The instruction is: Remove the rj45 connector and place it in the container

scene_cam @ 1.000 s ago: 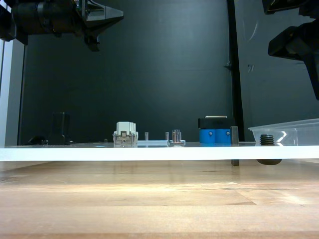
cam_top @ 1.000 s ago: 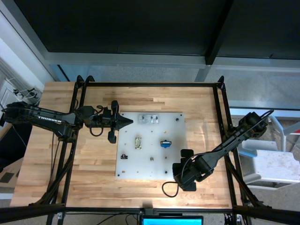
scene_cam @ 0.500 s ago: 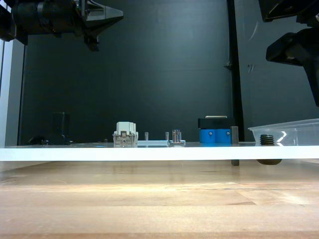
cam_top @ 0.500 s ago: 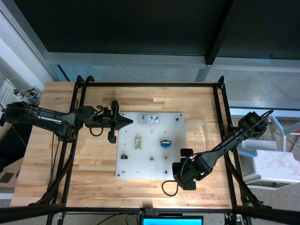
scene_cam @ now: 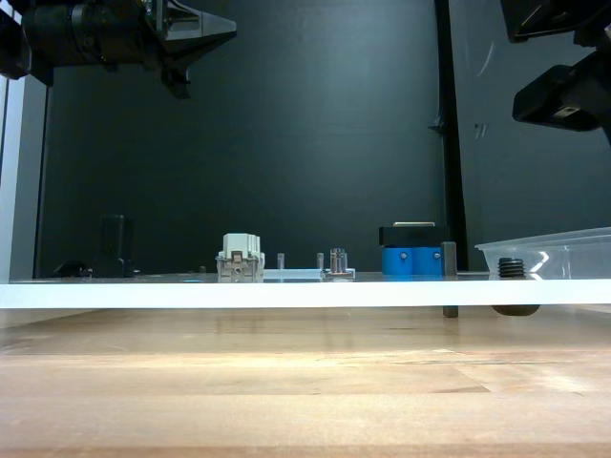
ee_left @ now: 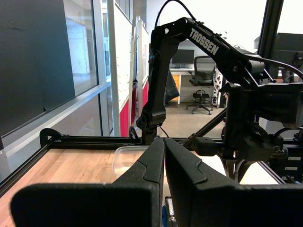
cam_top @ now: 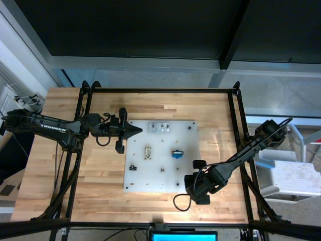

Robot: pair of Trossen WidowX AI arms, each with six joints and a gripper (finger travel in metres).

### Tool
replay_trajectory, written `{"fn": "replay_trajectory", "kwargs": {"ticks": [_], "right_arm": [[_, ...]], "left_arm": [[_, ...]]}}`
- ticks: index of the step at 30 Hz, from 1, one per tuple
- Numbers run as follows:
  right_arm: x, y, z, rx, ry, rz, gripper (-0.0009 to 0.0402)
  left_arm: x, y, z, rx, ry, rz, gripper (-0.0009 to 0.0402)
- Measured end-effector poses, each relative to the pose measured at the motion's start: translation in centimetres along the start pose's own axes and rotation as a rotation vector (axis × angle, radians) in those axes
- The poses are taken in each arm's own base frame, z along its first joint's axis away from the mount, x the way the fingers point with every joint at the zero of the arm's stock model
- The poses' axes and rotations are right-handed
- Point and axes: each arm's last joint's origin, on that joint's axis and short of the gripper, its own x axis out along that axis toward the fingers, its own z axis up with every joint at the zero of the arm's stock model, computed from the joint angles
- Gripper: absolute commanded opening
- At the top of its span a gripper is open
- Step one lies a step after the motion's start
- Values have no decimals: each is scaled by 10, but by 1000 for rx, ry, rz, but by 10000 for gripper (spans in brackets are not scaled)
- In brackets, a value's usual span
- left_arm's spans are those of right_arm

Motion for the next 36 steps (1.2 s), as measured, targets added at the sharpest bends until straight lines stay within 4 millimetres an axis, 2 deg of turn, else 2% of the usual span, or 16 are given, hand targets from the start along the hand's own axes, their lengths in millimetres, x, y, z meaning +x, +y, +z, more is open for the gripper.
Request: {"fn": "replay_trajectory", "kwargs": {"ticks": [2,19,36], "right_arm": [[0,0,0,0,0,-1,-3],[-4,0,1,-1,-1,-7,0],[-59,-9,4,-3,-46,15,0]], "left_arm": [[0,0,0,0,0,0,1],[0,0,0,0,1,0,1],[0,0,0,0,0,0,1]]}}
